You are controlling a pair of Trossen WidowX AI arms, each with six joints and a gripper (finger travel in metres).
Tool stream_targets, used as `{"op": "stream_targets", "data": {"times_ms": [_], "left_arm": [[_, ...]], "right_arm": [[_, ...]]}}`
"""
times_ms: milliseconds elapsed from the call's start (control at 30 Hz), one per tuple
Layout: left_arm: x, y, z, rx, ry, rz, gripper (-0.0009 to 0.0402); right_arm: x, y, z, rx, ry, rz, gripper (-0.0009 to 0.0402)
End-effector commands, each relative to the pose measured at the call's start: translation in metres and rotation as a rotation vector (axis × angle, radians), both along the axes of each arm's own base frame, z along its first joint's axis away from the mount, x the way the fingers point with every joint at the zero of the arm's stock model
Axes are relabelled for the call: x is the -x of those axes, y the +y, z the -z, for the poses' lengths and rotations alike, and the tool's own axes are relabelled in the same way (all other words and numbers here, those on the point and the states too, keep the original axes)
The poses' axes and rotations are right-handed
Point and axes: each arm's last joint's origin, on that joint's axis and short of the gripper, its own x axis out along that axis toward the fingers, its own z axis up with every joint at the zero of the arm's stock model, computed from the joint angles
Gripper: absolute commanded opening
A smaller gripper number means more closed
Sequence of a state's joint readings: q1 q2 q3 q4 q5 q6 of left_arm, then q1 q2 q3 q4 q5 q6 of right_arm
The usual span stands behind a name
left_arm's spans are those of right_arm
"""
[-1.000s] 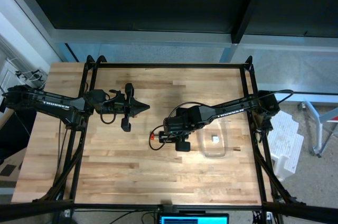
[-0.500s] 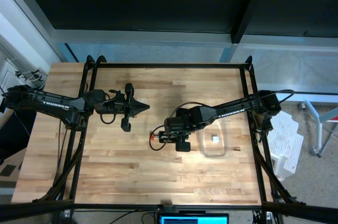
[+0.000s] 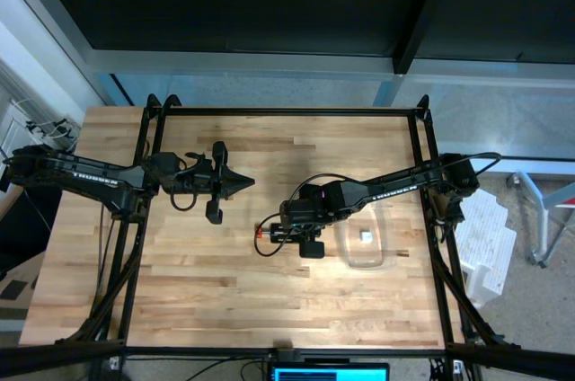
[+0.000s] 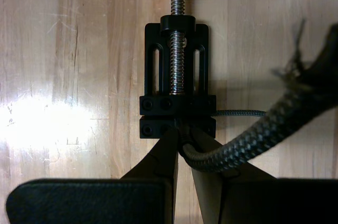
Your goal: Pick the USB-C connector and install on taskboard
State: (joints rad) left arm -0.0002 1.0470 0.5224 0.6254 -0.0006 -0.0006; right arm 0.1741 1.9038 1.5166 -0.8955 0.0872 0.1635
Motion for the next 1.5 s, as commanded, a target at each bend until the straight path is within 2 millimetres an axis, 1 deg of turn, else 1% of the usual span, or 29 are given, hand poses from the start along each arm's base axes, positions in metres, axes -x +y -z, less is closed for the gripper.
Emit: {"op": "stream_targets", "data": {"times_ms": [33,333,467,733,933,1033,1233,1367,1500], "left_arm": [[0.000,0.000,0.000,0.000,0.000,0.000,0.0000],[0.000,0.000,0.000,0.000,-0.001,0.000,0.0000],[0.000,0.000,0.000,0.000,-0.001,0.000,0.0000],[0.000,0.000,0.000,0.000,0.000,0.000,0.0000],[0.000,0.000,0.000,0.000,0.000,0.000,0.0000],[0.000,0.000,0.000,0.000,0.000,0.000,0.0000],[0.000,0.000,0.000,0.000,0.000,0.000,0.0000],[0.000,0.000,0.000,0.000,-0.001,0.000,0.0000],[0.000,0.000,0.000,0.000,0.000,0.000,0.0000]], "right_arm": [[0.001,0.000,0.001,-0.001,0.005,0.000,0.0000],[0.002,0.000,-0.004,-0.002,-0.010,-0.006,0.0001],[0.002,0.000,-0.004,-0.002,-0.015,-0.009,0.0015],[0.002,0.001,-0.006,-0.002,-0.025,-0.015,0.0086],[0.005,0.000,-0.014,-0.003,-0.037,-0.018,0.0145],[0.010,0.000,-0.020,-0.003,-0.039,-0.018,0.0173],[0.022,-0.003,-0.045,-0.012,-0.090,-0.017,0.0219],[0.031,-0.004,-0.059,-0.017,-0.117,-0.017,0.0233],[0.037,-0.006,-0.067,-0.019,-0.131,-0.016,0.0232]]}}
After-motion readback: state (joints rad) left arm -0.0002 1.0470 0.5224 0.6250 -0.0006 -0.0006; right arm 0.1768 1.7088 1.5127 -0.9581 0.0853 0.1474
